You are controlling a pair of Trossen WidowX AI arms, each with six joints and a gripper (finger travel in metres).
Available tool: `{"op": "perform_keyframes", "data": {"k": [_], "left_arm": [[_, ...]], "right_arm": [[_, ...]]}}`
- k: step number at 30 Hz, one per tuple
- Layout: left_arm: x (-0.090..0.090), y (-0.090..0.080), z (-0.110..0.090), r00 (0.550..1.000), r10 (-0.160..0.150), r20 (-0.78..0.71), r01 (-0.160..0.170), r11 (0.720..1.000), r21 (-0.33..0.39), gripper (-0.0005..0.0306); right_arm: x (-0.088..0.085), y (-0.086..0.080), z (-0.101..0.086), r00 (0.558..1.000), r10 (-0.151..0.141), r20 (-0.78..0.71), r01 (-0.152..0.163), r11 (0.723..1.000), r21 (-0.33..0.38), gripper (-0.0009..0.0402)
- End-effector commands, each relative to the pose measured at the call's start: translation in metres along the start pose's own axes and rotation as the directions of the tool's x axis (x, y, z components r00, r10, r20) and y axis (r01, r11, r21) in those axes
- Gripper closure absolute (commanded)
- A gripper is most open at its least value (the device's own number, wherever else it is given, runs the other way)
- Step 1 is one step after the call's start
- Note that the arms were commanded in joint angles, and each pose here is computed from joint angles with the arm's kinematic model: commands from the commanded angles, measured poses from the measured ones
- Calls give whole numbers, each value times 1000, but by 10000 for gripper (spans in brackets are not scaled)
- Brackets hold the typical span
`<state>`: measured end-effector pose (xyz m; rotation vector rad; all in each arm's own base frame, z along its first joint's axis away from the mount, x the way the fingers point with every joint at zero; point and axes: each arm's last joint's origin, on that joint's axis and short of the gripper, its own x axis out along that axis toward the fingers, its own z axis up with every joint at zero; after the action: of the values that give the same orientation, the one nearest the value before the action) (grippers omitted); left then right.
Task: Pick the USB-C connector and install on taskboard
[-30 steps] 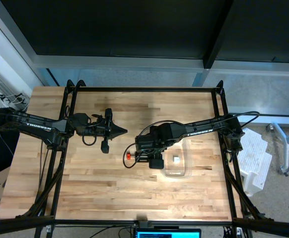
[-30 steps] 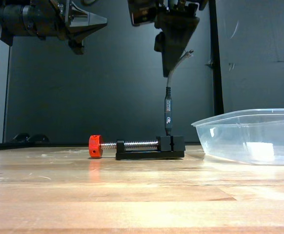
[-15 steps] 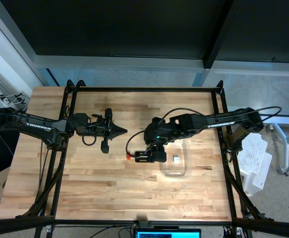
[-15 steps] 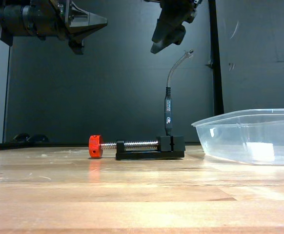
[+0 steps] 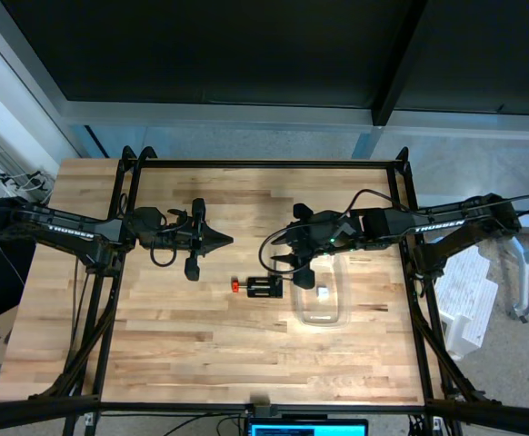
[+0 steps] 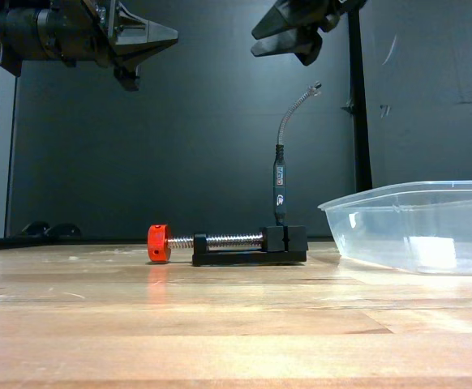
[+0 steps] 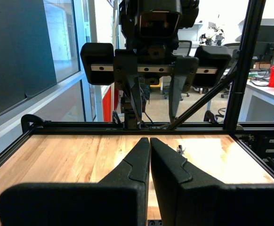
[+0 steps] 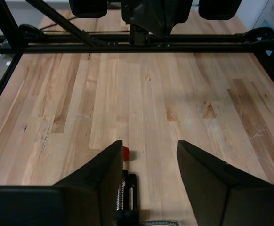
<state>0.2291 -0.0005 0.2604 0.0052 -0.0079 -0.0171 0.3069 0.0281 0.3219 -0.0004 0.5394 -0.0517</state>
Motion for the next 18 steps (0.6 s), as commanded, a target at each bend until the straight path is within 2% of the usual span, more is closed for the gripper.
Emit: {"op": "perform_keyframes", "data": {"k": [1, 10, 11, 13, 16, 18], "left_arm": [[0, 0, 0, 1000, 0, 0, 0, 1000, 0, 300], [0, 0, 0, 1000, 0, 0, 0, 1000, 0, 300], [0, 0, 0, 1000, 0, 0, 0, 1000, 0, 300], [0, 0, 0, 1000, 0, 0, 0, 1000, 0, 300], [0, 0, 0, 1000, 0, 0, 0, 1000, 0, 300], [0, 0, 0, 1000, 0, 0, 0, 1000, 0, 300]], "right_arm": [[-4, -3, -7, 999, -4, 37, 4, 1000, -1, 269], [-17, -11, -23, 984, -1, 179, 4, 1000, -18, 342], [-19, -11, -25, 980, 6, 200, -2, 1000, -18, 351], [-20, -12, -29, 970, 39, 238, -36, 999, -18, 371], [-23, -16, -35, 960, 49, 275, -47, 999, -14, 397], [-25, -17, -40, 954, 46, 297, -45, 999, -12, 390]]}}
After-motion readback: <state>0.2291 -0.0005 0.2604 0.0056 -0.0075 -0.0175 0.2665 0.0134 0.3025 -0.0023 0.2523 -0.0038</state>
